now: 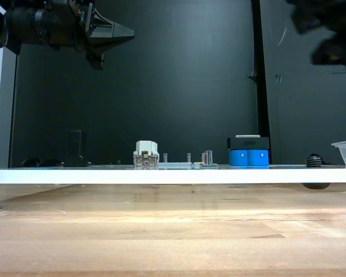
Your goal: Unfasten the M12 nut and place it in the container
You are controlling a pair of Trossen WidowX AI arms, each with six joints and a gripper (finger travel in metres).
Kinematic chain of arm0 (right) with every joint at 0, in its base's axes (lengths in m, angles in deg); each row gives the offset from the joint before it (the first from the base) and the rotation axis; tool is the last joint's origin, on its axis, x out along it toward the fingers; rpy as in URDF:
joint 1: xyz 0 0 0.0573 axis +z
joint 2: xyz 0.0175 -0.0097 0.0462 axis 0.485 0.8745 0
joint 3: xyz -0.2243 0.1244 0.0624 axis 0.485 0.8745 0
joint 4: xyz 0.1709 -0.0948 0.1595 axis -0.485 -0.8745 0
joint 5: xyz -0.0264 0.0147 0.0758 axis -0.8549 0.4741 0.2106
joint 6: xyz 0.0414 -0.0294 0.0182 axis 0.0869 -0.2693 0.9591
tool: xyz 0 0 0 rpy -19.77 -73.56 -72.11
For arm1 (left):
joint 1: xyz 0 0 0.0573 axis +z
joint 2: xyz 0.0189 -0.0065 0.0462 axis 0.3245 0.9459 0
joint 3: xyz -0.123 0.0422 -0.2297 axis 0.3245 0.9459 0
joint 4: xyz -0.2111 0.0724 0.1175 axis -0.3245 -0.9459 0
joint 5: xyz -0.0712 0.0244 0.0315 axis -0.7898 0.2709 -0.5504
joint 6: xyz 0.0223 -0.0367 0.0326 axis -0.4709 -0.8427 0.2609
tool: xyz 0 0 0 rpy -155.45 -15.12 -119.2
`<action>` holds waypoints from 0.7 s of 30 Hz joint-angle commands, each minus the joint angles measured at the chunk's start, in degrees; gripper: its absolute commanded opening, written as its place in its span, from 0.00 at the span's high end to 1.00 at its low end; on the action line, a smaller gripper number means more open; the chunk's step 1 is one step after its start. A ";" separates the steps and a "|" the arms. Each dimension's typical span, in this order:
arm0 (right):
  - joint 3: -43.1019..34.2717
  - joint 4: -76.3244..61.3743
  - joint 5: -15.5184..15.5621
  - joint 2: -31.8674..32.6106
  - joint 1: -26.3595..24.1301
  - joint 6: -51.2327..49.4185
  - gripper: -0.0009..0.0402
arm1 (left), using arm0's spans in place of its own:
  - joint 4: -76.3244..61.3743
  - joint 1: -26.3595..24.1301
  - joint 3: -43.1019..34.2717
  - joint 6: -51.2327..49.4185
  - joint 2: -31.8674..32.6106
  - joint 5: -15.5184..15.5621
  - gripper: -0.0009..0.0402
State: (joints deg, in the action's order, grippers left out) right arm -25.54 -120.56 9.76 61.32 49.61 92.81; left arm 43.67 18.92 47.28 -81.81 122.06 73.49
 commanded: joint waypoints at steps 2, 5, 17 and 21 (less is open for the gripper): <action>-4.15 1.36 -0.57 0.00 -7.67 -8.90 0.98 | 0.00 0.00 0.00 0.00 0.02 0.00 0.98; -5.38 7.10 -0.55 -0.50 -12.46 -14.43 0.96 | 0.00 0.00 0.00 0.02 0.02 -0.02 0.98; -3.91 34.14 2.38 -4.68 -22.88 -28.17 0.98 | 0.00 0.00 0.00 0.02 0.02 -0.02 0.98; -1.90 41.53 2.49 -5.60 -23.26 -30.51 0.98 | 0.00 0.00 0.00 0.02 0.02 -0.02 0.98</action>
State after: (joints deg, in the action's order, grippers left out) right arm -28.34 -81.68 12.25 56.14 26.42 62.67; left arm 43.67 18.92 47.28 -81.79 122.06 73.49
